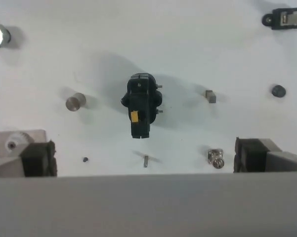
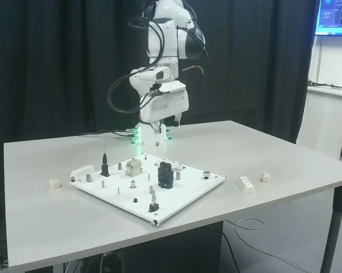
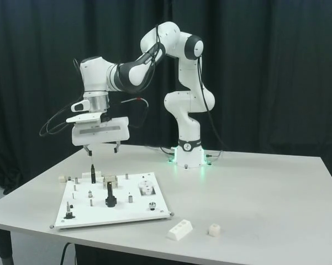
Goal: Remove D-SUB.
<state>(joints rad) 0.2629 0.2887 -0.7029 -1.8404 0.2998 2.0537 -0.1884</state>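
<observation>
The D-SUB (image 1: 141, 105) is a black upright connector housing with a small label on its side, plugged into the white board (image 1: 197, 44). It stands near the board's middle (image 2: 165, 174) (image 3: 110, 194). My gripper (image 1: 144, 157) hangs well above it, open, with one black pad (image 1: 37, 158) on either side of the wrist view and nothing between them. From the room, the gripper (image 3: 102, 149) is high over the far part of the board (image 3: 138, 212), touching nothing.
Around the D-SUB, the board carries a metal peg (image 1: 75, 102), a small coaxial socket (image 1: 216, 157), a black plug (image 1: 281, 19) and a tall black probe (image 3: 93, 173). Loose white blocks (image 2: 247, 185) (image 2: 265, 177) (image 2: 54, 183) lie on the grey table (image 2: 284, 153).
</observation>
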